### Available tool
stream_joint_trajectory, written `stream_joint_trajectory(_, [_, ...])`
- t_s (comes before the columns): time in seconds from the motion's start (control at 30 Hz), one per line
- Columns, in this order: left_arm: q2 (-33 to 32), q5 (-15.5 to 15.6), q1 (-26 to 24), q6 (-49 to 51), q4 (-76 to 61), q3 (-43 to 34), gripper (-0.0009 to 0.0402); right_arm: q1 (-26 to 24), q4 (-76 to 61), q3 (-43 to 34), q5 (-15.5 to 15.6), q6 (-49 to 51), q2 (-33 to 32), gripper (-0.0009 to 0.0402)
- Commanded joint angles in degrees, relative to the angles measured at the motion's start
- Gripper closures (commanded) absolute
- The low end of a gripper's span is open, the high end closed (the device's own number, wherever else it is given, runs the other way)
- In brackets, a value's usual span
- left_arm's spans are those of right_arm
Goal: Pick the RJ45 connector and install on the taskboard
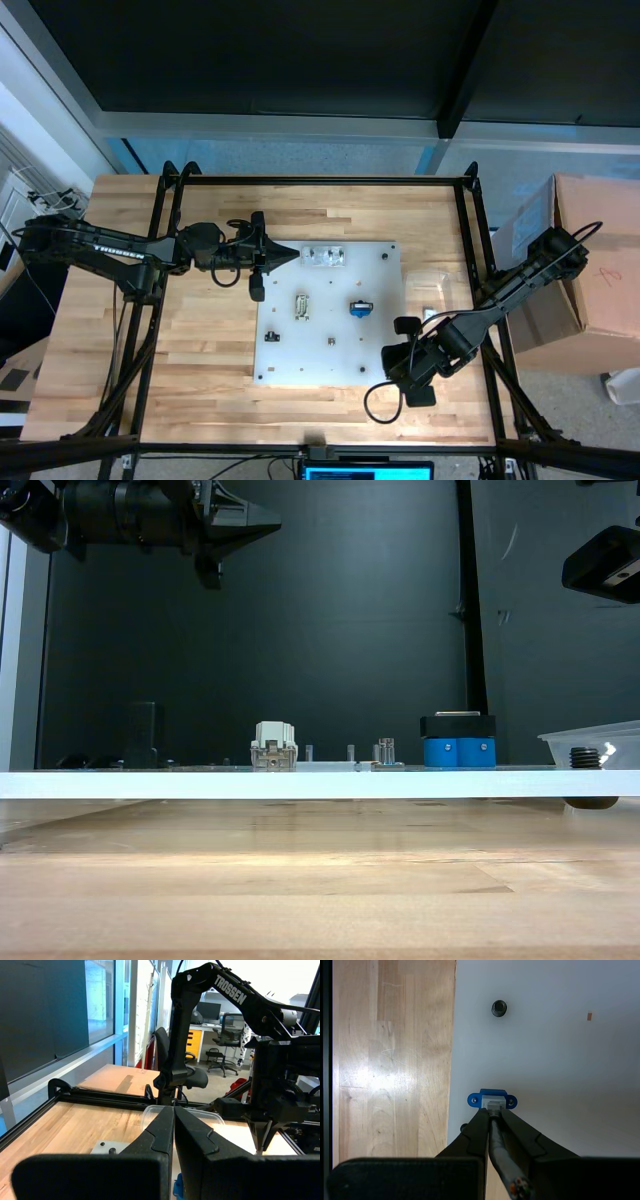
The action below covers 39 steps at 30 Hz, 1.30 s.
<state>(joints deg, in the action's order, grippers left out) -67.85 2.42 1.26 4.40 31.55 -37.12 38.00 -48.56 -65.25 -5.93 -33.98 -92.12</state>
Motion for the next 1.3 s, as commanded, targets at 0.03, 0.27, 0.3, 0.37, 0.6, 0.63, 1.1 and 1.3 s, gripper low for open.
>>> stream_joint_trajectory(0.03, [0.0,0.0,0.0,0.0,0.0,0.0,0.0393,0.0,-0.3,-0.3,0.1,0.1,-0.1,0.0386])
stream_joint_trajectory(0.27, [0.0,0.0,0.0,0.0,0.0,0.0,0.0393,0.0,-0.9,-1.4,0.0,0.2,-0.1,0.0327])
stream_joint_trajectory(0.3, [0.0,0.0,0.0,0.0,0.0,0.0,0.0393,0.0,-1.2,-1.6,-0.1,0.2,-0.1,0.0319])
stream_joint_trajectory(0.37, [0.0,0.0,0.0,0.0,0.0,0.0,0.0393,0.0,-1.6,-2.0,-0.1,0.2,0.0,0.0304])
stream_joint_trajectory(0.6, [0.0,0.0,0.0,0.0,0.0,0.0,0.0393,0.0,-2.7,-2.5,-0.1,-0.2,2.9,0.0265])
stream_joint_trajectory(0.63, [0.0,0.0,0.0,0.0,0.0,0.0,0.0393,0.0,-3.3,-2.5,-0.1,-0.3,3.7,0.0261])
stream_joint_trajectory(1.1, [0.0,0.0,0.0,0.0,0.0,0.0,0.0393,0.1,-7.3,-2.4,-0.5,-0.1,10.8,0.025])
stream_joint_trajectory(1.3, [0.0,0.0,0.0,0.0,0.0,0.0,0.0393,-3.1,-6.9,-2.3,-7.0,0.9,15.5,0.0271])
